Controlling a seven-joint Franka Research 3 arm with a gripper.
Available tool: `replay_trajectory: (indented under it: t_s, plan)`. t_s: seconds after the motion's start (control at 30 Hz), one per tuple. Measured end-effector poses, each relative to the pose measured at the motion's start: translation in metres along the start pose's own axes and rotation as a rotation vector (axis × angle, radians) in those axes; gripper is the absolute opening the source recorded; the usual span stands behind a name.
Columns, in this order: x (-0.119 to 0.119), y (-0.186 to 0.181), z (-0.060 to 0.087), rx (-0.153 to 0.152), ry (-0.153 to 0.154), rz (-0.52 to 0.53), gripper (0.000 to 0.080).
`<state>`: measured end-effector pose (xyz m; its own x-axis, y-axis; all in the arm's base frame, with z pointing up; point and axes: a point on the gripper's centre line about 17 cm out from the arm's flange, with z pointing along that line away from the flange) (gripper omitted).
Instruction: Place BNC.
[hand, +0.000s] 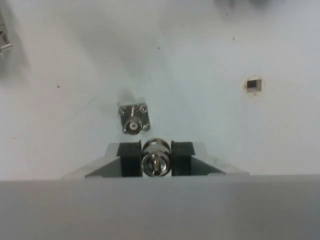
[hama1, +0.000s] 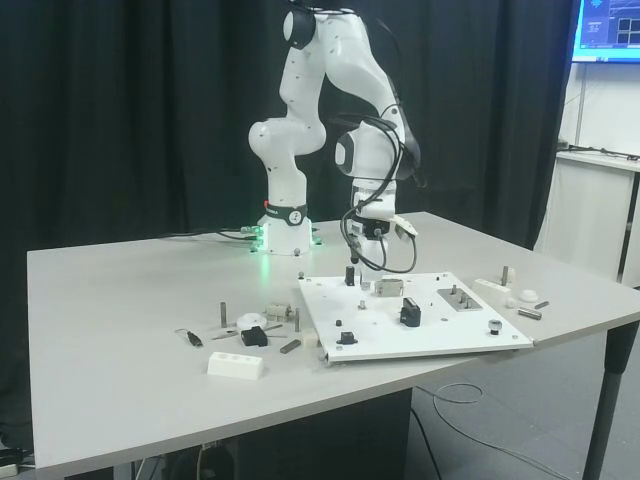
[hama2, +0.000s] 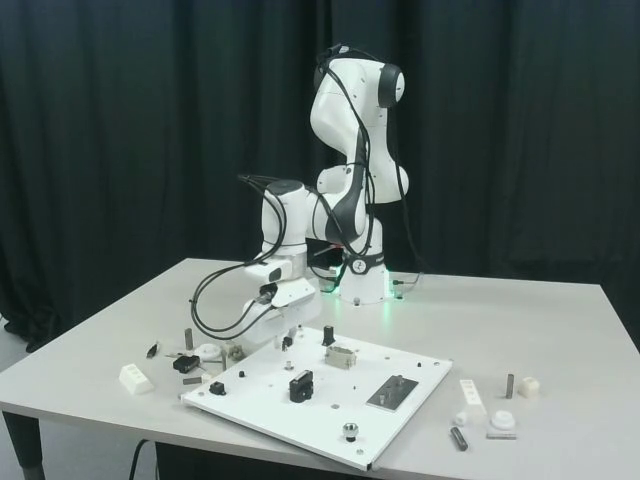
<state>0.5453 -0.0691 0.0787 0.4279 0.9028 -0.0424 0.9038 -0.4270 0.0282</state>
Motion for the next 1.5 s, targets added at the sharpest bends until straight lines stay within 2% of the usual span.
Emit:
replay_trajectory:
  t_s: [0.3, 0.53, 0.8, 1.03, 1.3, 1.5]
  plan:
    - [-0.002, 0.006, -0.003, -0.008, 0.001, 0.015, 0.012]
    - [-0.015, 0.027, -0.006, -0.04, -0.001, 0.043, 0.012]
    - [-0.042, 0.069, -0.004, -0.1, -0.017, 0.092, 0.012]
    - [-0.073, 0.108, 0.002, -0.139, -0.041, 0.142, 0.012]
    - [-0.105, 0.144, 0.013, -0.16, -0.05, 0.215, 0.012]
    - [-0.121, 0.162, 0.023, -0.161, -0.041, 0.26, 0.012]
